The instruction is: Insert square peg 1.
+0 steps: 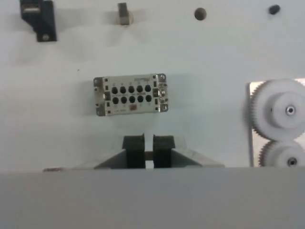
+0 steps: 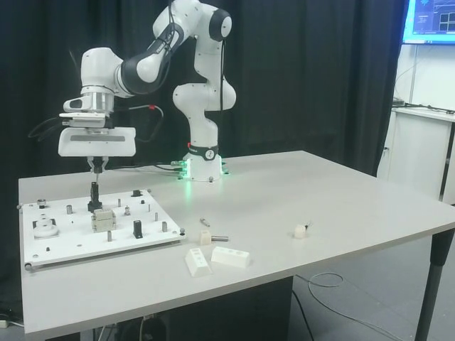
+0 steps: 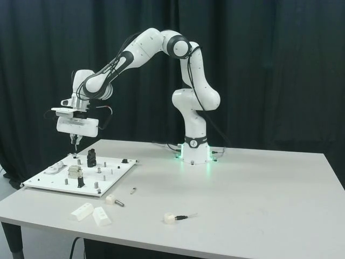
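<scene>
Wrist view, we see the gripper with black fingers nearly together and nothing between them, hanging over the white board, a grey plug block below, white gears nearby, square peg upright on the board, well apart from the fingers.

Tool hangs clear above the crowded white board.

arm bent over, wrist down | gripper nearly closed, empty
</scene>
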You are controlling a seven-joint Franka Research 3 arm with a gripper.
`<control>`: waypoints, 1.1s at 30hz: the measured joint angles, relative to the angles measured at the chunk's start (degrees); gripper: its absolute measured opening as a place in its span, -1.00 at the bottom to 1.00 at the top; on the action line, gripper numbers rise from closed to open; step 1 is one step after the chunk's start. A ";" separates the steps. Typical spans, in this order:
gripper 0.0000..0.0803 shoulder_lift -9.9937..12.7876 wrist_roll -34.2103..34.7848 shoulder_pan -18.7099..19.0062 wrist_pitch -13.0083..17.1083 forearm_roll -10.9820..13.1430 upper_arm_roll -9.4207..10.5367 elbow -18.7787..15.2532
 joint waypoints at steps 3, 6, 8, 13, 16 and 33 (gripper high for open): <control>-0.92 -0.04 -0.38 0.00 -2.18 -0.19 -0.09 0.96; -0.92 -0.04 -0.72 0.00 -3.98 -0.26 -0.14 2.03; -0.92 -0.04 -0.94 0.00 -4.71 -0.41 -0.17 2.60; -0.92 -0.04 -3.80 -0.07 -6.00 -2.21 -0.30 3.68; -0.92 -0.01 -5.74 -0.29 -6.85 -3.19 -0.44 4.03; -0.92 2.44 -4.20 -2.45 -8.69 -1.66 -0.44 4.56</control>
